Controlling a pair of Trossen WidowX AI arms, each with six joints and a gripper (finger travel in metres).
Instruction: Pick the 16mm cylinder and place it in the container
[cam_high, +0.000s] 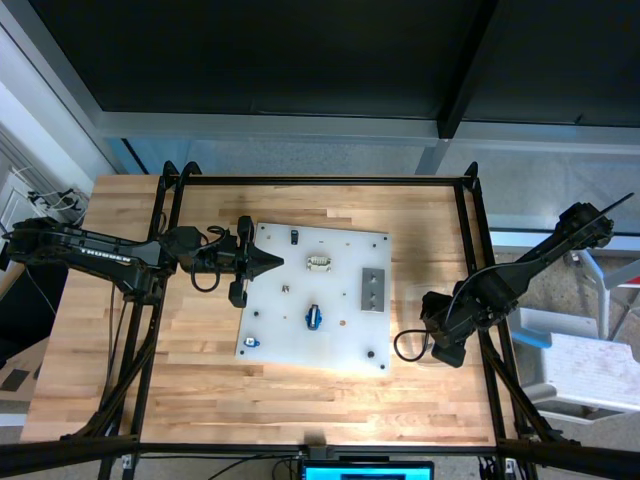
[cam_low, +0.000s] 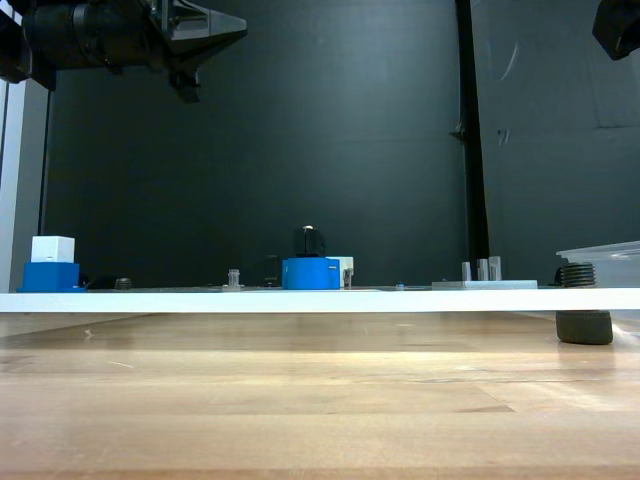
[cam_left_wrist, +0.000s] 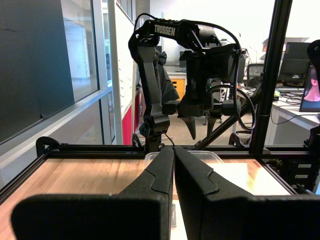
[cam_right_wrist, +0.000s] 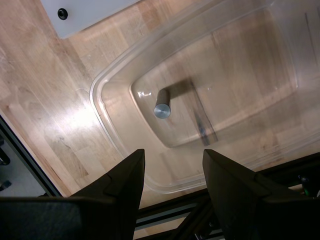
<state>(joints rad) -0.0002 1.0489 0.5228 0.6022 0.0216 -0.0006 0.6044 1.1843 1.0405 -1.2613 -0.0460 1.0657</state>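
Observation:
The 16mm cylinder (cam_right_wrist: 162, 109), a short silver-grey peg, rests on the floor of the clear container (cam_right_wrist: 101, 107), apart from any finger. My right gripper (cam_right_wrist: 174, 172) hangs open above the tub, its two dark fingers spread wide with nothing between them. From overhead, the right gripper (cam_high: 443, 332) sits just off the white board's right edge, where the container (cam_high: 412, 300) shows only faintly. My left gripper (cam_left_wrist: 173, 172) is shut and empty, held high over the board's left edge (cam_high: 268, 262).
The white task board (cam_high: 330, 345) carries a blue clip-like piece (cam_high: 313, 316), a grey metal block with two holes (cam_high: 373, 290) and a small black knob (cam_high: 372, 352). A black frame rails the table's sides and back.

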